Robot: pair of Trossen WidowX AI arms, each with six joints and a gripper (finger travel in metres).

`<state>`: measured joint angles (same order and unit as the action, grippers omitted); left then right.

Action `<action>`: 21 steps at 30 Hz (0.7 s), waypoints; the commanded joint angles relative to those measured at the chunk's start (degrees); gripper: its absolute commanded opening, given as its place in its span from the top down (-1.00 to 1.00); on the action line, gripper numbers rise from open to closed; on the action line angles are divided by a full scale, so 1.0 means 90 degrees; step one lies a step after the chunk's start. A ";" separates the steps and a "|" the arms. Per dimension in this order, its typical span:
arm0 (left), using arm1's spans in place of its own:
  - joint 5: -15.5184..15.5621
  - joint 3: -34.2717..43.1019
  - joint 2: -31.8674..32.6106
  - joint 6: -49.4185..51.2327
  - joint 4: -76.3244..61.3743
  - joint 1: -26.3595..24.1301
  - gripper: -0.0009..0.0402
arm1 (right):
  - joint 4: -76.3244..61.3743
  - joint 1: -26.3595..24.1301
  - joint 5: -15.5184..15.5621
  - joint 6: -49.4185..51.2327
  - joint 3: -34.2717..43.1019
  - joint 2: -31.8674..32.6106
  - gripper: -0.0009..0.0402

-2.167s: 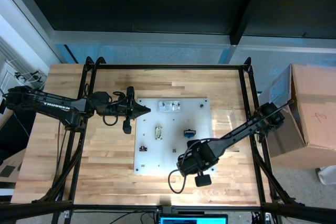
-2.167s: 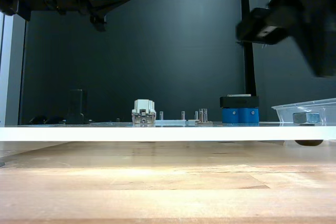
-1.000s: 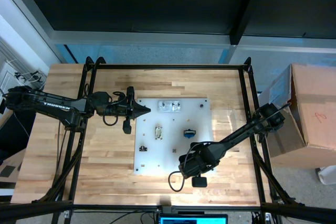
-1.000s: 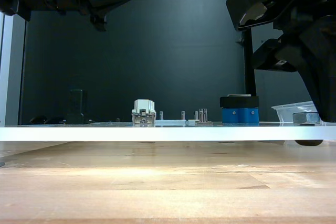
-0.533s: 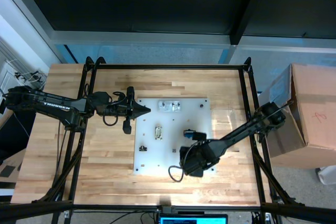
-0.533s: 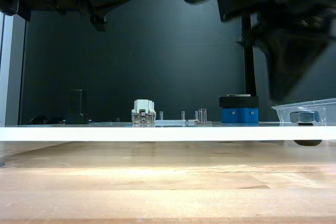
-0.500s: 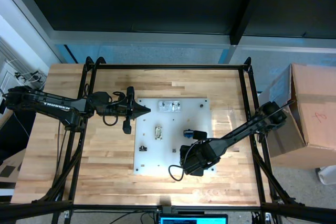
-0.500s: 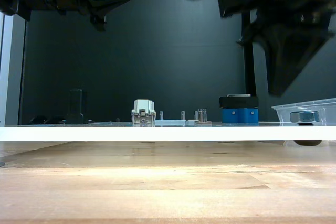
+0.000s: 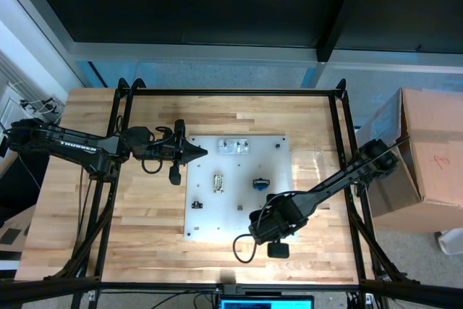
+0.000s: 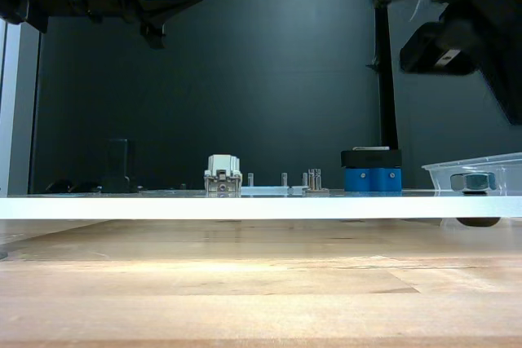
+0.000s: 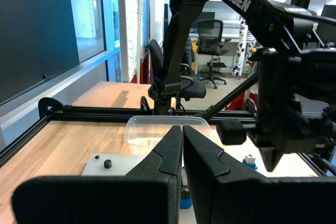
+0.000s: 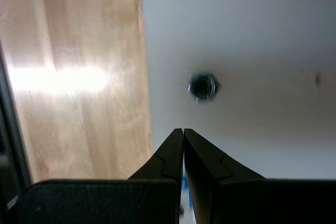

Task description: Unfasten the M12 nut and place it in the container

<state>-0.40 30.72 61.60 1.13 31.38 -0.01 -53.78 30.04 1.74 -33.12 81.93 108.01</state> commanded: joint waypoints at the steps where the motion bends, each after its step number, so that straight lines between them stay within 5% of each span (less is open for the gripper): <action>1: -0.0002 0.0000 0.0000 0.0000 0.0002 0.0000 0.96 | 0.0182 0.0012 0.0005 0.0012 -0.0005 0.0226 0.96; 11: 0.0000 0.0000 0.0000 0.0000 0.0002 0.0000 0.96 | 0.0384 0.0019 -0.0085 0.0002 -0.0005 0.0464 0.96; 13: 0.0000 0.0000 0.0000 0.0002 0.0002 0.0002 0.96 | 0.0282 0.0010 -0.0454 -0.0010 -0.0005 0.0435 0.96; 16: -0.0002 0.0000 0.0000 0.0000 0.0002 0.0000 0.96 | -0.0146 0.0007 -0.1457 -0.0347 0.0032 0.0328 0.96; 21: 0.0000 0.0000 0.0000 0.0000 -0.0002 0.0000 0.96 | -0.0651 -0.0007 -0.1690 -0.0372 0.0257 0.0248 0.96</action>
<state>-0.40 30.70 61.60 1.15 31.38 -0.01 -58.92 29.78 -13.96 -36.32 83.88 110.39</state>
